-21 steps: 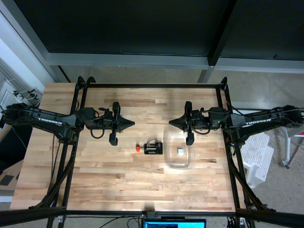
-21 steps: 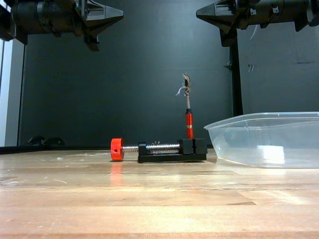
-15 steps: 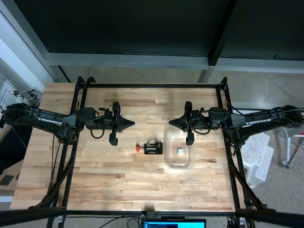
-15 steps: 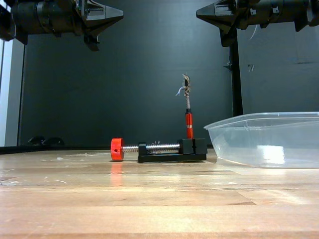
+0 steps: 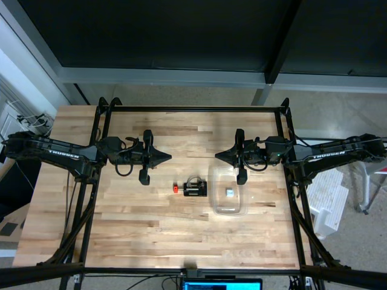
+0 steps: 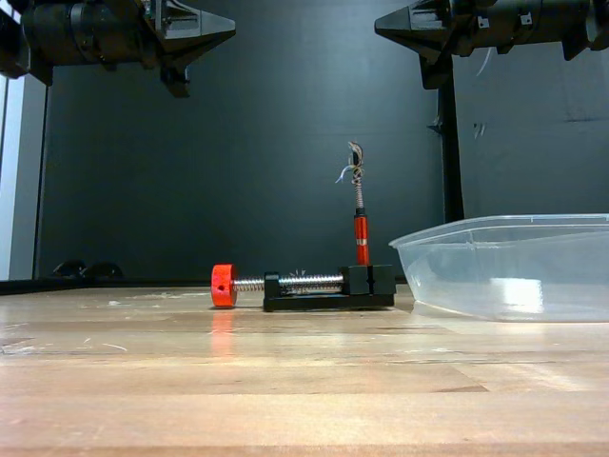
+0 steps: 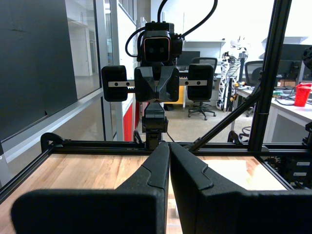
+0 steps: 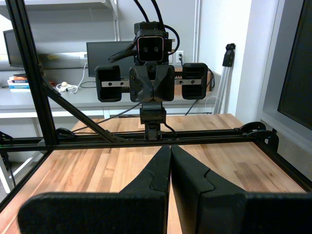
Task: Remove the RCA connector from the receptacle and place in the container
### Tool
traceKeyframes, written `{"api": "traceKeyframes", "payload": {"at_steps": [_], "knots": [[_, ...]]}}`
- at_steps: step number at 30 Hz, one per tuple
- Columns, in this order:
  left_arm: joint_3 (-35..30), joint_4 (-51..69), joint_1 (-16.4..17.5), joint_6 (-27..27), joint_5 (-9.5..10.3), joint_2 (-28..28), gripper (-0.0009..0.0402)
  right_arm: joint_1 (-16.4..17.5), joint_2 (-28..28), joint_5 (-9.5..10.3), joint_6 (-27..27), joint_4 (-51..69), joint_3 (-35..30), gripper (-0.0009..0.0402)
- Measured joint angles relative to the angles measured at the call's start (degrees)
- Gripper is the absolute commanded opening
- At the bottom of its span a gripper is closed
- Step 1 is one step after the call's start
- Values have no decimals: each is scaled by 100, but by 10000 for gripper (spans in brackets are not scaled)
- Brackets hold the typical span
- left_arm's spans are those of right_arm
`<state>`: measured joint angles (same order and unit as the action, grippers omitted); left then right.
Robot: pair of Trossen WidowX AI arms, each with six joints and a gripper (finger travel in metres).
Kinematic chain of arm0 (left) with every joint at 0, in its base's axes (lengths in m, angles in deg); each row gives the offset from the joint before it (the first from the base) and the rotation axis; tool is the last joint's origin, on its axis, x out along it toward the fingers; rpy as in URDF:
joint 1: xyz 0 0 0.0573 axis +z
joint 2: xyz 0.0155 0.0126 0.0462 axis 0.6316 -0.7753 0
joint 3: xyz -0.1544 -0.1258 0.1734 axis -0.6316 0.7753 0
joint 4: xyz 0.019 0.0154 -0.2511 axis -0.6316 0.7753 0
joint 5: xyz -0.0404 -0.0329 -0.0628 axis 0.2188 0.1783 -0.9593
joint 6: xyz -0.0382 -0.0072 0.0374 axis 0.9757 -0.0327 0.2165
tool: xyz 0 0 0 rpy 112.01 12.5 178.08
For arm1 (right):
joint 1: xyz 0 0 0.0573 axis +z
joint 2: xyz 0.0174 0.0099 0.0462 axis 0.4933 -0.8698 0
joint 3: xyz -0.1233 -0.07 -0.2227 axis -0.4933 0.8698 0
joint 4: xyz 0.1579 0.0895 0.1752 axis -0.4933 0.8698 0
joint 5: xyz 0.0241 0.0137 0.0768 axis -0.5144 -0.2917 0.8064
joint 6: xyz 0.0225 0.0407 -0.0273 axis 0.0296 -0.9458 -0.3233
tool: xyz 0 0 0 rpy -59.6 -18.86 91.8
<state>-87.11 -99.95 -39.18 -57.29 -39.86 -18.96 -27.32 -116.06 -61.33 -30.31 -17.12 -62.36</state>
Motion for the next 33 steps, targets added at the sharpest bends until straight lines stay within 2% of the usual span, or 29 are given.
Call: {"api": "traceKeyframes", "payload": {"at_steps": [7,10,12,16,19,22,29,33], "knots": [[0,2,0,-2,-2,2,0,2,0,15,-42,13,0,0],[2,0,0,0,0,2,0,2,0,269,-61,37,0,0],[0,2,0,-2,0,2,0,7,0,284,-175,221,-22,0],[0,0,0,-2,0,2,0,35,-11,240,-299,1375,-367,0],[0,2,0,-2,0,2,0,70,-61,105,-343,2201,-673,0],[2,0,0,0,-2,2,0,92,-192,103,-369,3104,-1064,0],[0,2,0,-2,-2,2,0,186,-859,101,-431,5123,-2107,0],[0,2,0,-2,-2,2,0,282,-1322,103,-428,5748,-2533,0]]}}
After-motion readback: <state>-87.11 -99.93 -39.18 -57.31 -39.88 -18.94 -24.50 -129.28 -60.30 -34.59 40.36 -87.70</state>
